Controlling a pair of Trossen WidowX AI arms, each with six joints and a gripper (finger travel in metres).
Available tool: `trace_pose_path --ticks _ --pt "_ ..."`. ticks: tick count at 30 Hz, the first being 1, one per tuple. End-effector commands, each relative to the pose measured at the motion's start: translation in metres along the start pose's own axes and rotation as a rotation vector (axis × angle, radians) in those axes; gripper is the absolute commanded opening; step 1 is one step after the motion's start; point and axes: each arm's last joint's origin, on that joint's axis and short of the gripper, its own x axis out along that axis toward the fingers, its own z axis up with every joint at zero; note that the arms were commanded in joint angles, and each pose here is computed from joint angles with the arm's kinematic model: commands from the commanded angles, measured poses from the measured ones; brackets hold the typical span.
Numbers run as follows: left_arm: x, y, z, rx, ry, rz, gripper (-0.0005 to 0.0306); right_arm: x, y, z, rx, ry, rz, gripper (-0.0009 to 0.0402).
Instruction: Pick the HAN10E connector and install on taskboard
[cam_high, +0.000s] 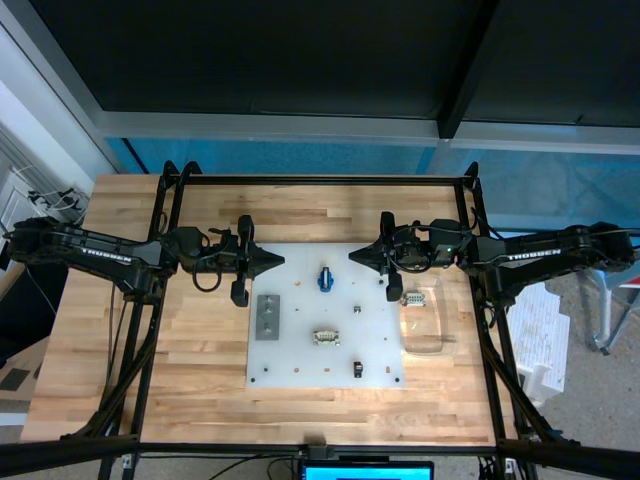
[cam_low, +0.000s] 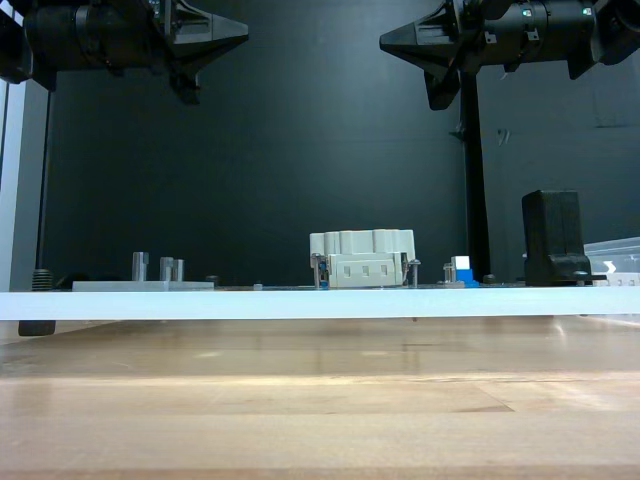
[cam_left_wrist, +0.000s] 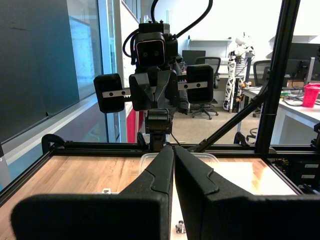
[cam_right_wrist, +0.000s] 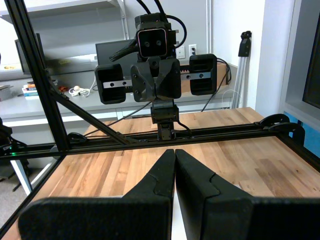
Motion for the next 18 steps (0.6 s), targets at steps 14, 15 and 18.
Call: trace_pose_path --ticks 14,15,18 --pt "0.0000 0.0002 0.0002 0.000 -0.001 0.000 0.0001 0.0016 0.0006 0.0027 0.009 0.079 -0.004 0.0000" --pt "0.0000 0.0001 0.0002 0.000 -0.001 0.000 0.0001 0.0020 0.0007 0.0042 0.001 0.120 -0.010 0.0000" --pt "0.0000 0.0001 0.0002 0.000 -0.001 0.000 0.0001 0.0015 0.0008 0.0079 -0.037 0.262 -0.025 0.0000"
